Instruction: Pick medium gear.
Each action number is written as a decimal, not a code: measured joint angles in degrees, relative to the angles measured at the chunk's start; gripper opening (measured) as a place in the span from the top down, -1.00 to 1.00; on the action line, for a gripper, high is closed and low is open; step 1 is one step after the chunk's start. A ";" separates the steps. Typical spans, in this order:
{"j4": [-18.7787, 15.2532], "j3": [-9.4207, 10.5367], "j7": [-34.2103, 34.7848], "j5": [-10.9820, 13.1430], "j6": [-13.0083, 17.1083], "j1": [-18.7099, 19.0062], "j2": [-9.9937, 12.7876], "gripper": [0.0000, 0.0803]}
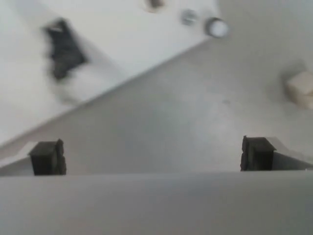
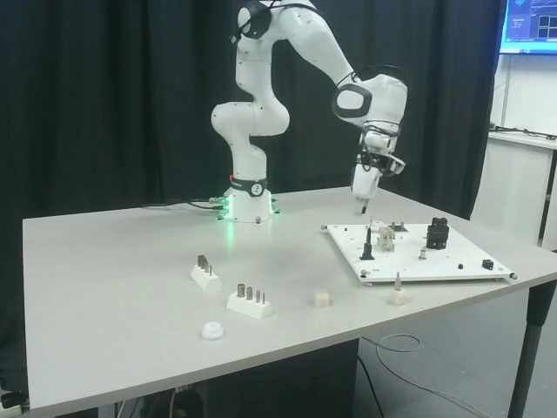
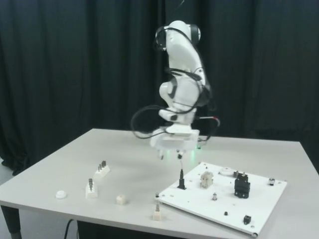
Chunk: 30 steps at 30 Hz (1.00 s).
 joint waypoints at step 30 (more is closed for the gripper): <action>20.58 -24.29 -28.50 1.97 7.13 -0.31 16.25 -0.99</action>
